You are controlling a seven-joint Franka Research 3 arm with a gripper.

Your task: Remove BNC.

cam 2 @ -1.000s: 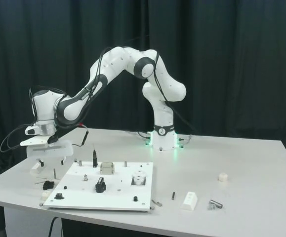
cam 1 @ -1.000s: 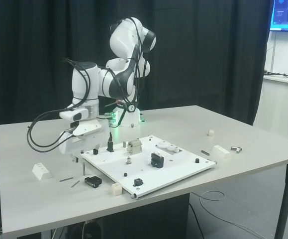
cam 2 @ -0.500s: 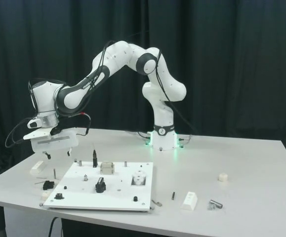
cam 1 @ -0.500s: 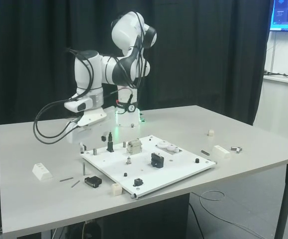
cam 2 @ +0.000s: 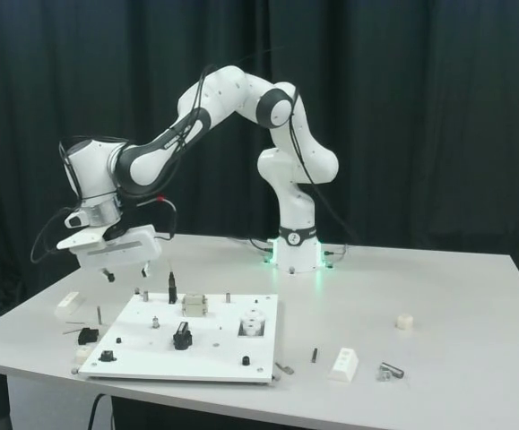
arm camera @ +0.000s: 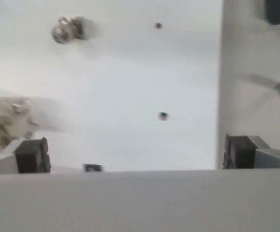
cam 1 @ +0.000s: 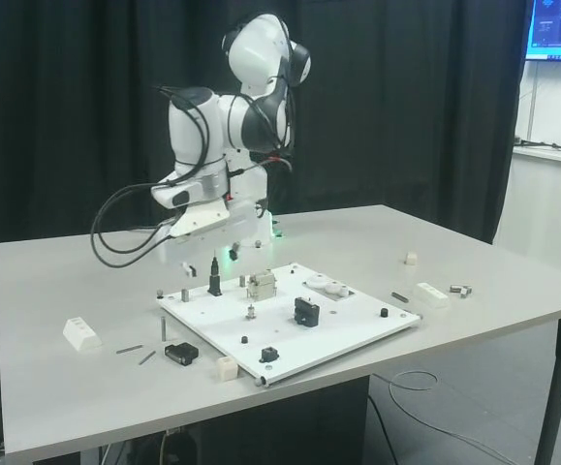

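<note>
The BNC connector (arm camera: 65,30), upper left in the wrist view, is judged small, rigid, metallic and slippery; its knurled collar should be pinched. The end effector (arm camera: 135,153) is being held spread and empty.

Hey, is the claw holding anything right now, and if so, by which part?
Nothing is held. In the wrist view the claw is open, with only the white board showing between its fingertips. In the room views it hangs above the board, touching no part.
</note>
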